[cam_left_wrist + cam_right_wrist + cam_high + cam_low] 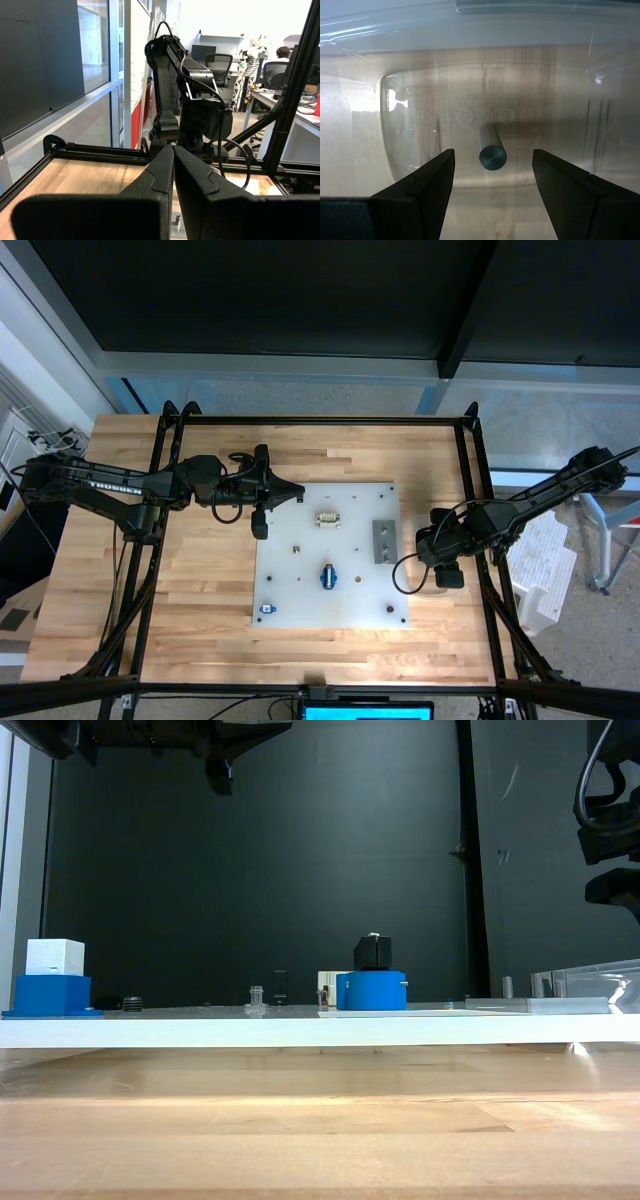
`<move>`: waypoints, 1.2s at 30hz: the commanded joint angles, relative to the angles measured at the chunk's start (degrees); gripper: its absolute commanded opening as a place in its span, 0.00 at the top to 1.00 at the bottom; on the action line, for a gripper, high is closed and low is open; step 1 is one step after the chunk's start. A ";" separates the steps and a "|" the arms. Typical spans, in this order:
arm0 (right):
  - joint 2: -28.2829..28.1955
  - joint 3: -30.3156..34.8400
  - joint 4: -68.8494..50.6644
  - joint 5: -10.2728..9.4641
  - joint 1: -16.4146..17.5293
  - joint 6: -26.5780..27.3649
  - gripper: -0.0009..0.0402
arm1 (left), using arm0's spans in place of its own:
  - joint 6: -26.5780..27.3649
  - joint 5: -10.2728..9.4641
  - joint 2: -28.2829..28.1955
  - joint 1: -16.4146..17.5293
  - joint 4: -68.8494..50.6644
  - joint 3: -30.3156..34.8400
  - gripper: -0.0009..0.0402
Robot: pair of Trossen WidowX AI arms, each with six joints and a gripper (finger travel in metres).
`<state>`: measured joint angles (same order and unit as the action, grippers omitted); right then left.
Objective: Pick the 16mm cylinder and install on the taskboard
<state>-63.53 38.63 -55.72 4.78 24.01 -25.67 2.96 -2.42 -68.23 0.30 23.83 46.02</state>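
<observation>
Cylinder (492, 148) lay on its side on the floor of the clear tray (470, 80), a short grey metal peg with its round end face toward the right wrist camera. The right gripper (493, 151) hung over the tray, pointing down with its fingers (425, 190) spread wide. The cylinder sat between them with a gap on each side. The tray stood on the table (200, 620) just beside the board's (300, 580) right edge. On the board, the blue fitting (328, 577) stood nearest, then the grey block (384, 540), then the beige connector (326, 519). Farther back, the left gripper (297, 493) hovered high over the board's far left corner, fingers pressed together and holding nothing.
</observation>
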 commanded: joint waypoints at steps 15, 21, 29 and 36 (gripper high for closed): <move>-2.60 -4.37 7.19 -0.04 0.26 -1.03 0.55 | -0.02 0.00 -0.02 0.00 0.00 0.00 0.98; -2.58 -4.31 7.17 -0.09 0.28 -1.03 0.60 | -0.02 0.02 -0.02 0.00 0.00 0.00 0.98; -2.56 -3.93 6.69 -0.31 0.28 -1.03 0.66 | -0.02 0.02 -0.02 0.00 0.02 0.00 0.98; -2.56 -3.93 6.51 -0.28 0.31 -1.03 0.73 | -0.02 0.00 -0.02 0.00 0.02 0.00 0.98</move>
<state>-66.11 34.61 -49.12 4.45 24.32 -26.72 2.94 -2.42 -68.25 0.30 23.83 46.00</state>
